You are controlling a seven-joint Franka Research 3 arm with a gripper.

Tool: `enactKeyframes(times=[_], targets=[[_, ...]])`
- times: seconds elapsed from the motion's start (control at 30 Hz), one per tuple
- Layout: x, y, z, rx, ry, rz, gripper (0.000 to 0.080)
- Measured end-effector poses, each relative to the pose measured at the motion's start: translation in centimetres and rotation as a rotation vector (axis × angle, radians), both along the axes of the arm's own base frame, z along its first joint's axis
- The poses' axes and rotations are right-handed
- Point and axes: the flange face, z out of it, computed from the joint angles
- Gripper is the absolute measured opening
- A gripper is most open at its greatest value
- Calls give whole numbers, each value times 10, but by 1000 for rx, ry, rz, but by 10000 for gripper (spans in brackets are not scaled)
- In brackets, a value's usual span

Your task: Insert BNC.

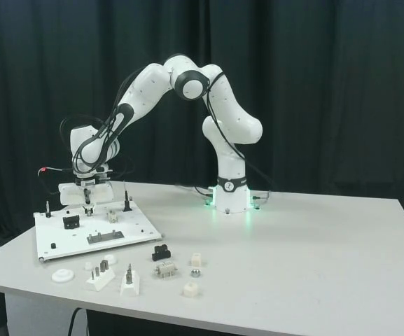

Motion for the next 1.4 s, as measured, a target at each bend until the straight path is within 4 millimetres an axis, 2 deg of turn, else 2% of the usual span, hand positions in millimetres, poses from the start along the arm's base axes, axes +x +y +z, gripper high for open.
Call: enactKeyframes(times=[1.4], targets=[[-1, 0, 0, 9, -2, -145, 124]])
